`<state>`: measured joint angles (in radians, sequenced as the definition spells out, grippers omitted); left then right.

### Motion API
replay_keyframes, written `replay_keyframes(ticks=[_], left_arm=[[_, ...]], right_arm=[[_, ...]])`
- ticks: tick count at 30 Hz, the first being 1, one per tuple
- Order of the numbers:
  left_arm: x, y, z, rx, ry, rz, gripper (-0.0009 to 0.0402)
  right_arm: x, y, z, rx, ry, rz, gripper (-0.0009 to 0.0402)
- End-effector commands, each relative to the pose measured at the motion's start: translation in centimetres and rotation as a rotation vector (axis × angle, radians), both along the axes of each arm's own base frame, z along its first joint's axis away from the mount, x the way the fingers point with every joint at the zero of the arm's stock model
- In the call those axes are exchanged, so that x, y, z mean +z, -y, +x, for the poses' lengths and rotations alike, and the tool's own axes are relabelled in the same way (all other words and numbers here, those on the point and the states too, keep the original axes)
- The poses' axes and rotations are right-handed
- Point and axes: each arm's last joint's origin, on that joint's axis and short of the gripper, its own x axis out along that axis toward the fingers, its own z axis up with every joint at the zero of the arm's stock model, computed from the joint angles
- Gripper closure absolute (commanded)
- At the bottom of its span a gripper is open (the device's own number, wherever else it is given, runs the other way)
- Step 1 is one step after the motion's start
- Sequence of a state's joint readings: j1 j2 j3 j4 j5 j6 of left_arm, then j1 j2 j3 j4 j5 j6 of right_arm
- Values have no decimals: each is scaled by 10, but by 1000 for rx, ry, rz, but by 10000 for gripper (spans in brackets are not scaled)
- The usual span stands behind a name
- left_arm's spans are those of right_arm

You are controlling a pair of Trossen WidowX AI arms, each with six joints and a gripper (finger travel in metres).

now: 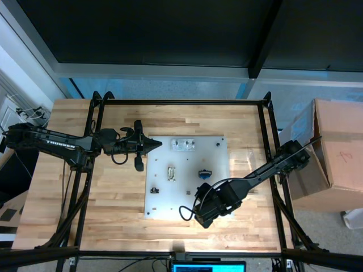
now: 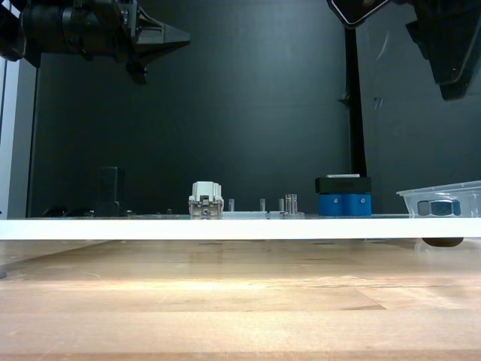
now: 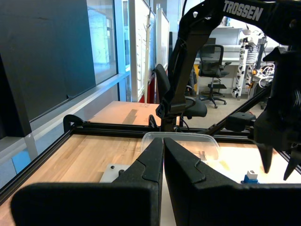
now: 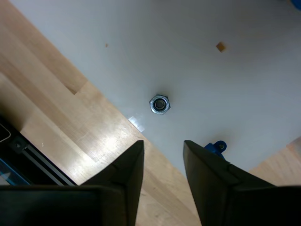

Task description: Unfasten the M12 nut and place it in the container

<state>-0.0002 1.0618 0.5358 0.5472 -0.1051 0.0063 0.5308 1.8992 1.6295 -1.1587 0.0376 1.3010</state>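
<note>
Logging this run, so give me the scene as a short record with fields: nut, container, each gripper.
nut: silver M12 nut on its stud on the white board, not held
container: clear tray by the board's right side; the nut is not in it
right gripper: right gripper open, raised above the nut, not touching it
left gripper: left gripper shut, raised over the board's left edge

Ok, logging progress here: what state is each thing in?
M12 nut: on its stud, held by nothing.
Left end effector: shut, high over the board's left edge.
Right end effector: open, above the nut.
Container: upright, right of the board.
</note>
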Motion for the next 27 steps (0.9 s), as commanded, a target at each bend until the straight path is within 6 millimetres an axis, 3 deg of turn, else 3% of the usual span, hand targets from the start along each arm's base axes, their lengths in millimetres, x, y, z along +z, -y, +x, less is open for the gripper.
replay_keyframes(ticks=[1,7,14,27], left_arm=[[0,0,0,0,0,0,393],[0,0,0,0,0,0,393],[0,0,0,0,0,0,393],[0,0,0,0,-1,0,393]], right_arm=[[-7,-1,4,-3,-15,-5,238],[-14,-2,8,52,-6,-35,189],[-38,-4,18,89,-54,-60,152],[-62,-5,27,138,-58,-45,146]])
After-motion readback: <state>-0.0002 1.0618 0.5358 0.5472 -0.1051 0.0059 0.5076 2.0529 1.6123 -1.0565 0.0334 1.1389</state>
